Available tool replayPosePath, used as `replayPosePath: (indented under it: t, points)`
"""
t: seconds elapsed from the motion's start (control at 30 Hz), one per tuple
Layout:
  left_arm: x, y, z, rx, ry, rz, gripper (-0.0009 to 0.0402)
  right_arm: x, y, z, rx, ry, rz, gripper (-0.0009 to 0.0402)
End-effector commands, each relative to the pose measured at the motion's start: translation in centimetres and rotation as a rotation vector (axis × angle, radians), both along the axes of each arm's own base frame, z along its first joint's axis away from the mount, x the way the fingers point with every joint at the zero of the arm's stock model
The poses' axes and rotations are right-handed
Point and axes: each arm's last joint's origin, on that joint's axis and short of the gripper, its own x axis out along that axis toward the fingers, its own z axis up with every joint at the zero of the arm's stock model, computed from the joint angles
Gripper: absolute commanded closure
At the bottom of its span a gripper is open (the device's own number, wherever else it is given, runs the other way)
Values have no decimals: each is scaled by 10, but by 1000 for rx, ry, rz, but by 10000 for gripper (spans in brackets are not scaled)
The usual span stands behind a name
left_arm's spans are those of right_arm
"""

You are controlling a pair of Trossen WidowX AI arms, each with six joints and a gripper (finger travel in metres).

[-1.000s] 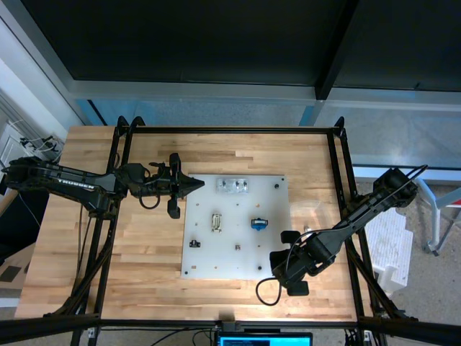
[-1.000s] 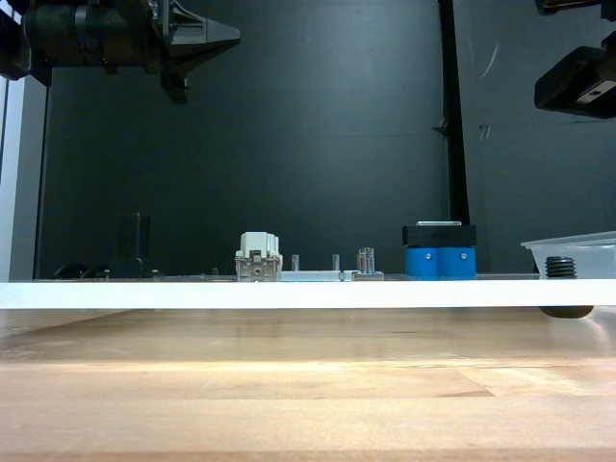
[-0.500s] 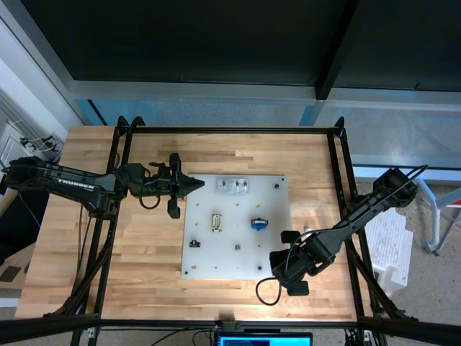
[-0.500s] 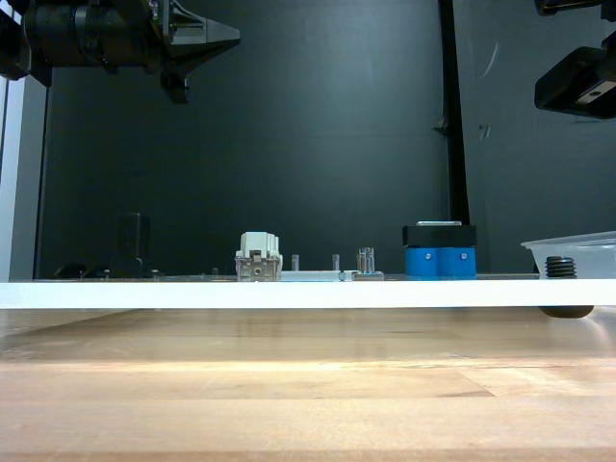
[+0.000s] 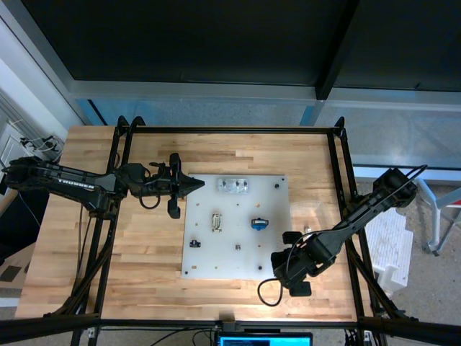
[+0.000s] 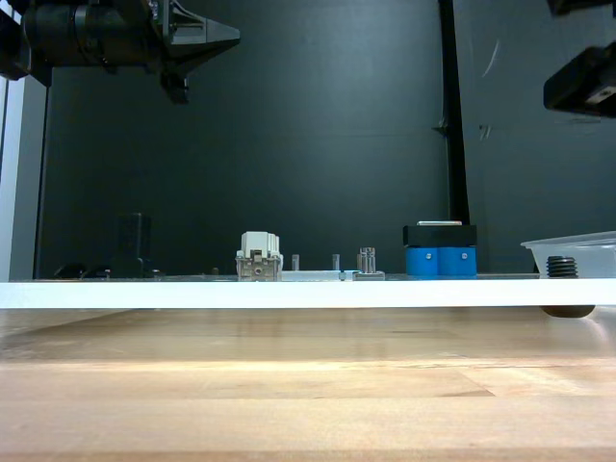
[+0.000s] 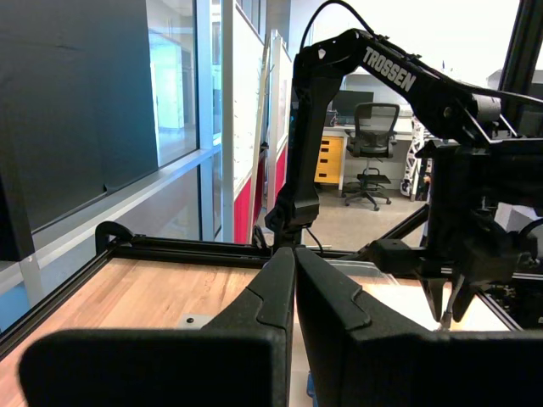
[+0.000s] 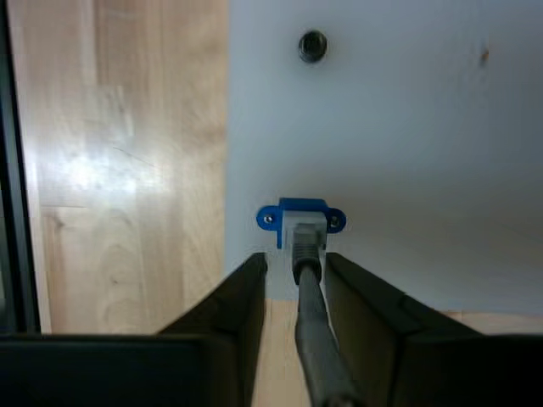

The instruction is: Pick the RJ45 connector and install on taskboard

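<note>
The taskboard (image 5: pixel 230 256) (image 6: pixel 289 294) (image 8: pixel 407 127) lies flat mid-table. In the right wrist view the RJ45 connector (image 8: pixel 308 233), a small pale plug, sits against a blue eared mount (image 8: pixel 271 218) by the board's corner. A grey stem runs back from the plug between my fingers. My right gripper (image 8: pixel 295 259) (image 5: pixel 287 265) is open, its fingers (image 8: pixel 246 297) straddling the stem with a gap on one side. It hovers over the board's near right corner and hides the plug from above. My left gripper (image 5: pixel 196 185) (image 6: pixel 231 36) (image 7: pixel 294 254) is shut and empty, high above the board's far left corner.
On the board stand a blue block with a black cap (image 5: pixel 258 224) (image 6: pixel 439 260), a cream socket (image 5: pixel 215 222) (image 6: pixel 258 260) and silver fittings (image 5: pixel 233 186). A clear tray (image 6: pixel 577 252) holding a black threaded piece (image 6: pixel 561 265) sits at the right. Black frame rails (image 5: pixel 338 180) border the table.
My right gripper has crept slightly right and toward the near edge, and rises a little in the low view. The left arm has not moved.
</note>
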Motion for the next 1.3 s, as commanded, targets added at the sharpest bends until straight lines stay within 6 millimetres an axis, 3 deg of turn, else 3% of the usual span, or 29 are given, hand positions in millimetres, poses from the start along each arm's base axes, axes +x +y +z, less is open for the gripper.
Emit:
replayPosePath:
  t: [0.03,0.3,0.6,0.9,1.1,1.3]
  points:
    - [0,0,0,0,0,0,393,2,1,6,10,-32,-2,247]
    - [0,0,0,0,0,0,393,-3,-3,26,21,-42,-9,203]
    - [0,0,0,0,0,0,393,-11,-10,55,-6,-12,0,195]
    - [0,0,0,0,0,0,393,-15,-18,60,-12,0,-11,193]
    - [0,0,0,0,0,0,393,-15,-37,73,4,-34,-51,202]
    - [0,0,0,0,0,0,393,-15,-68,92,-41,-143,-104,237]
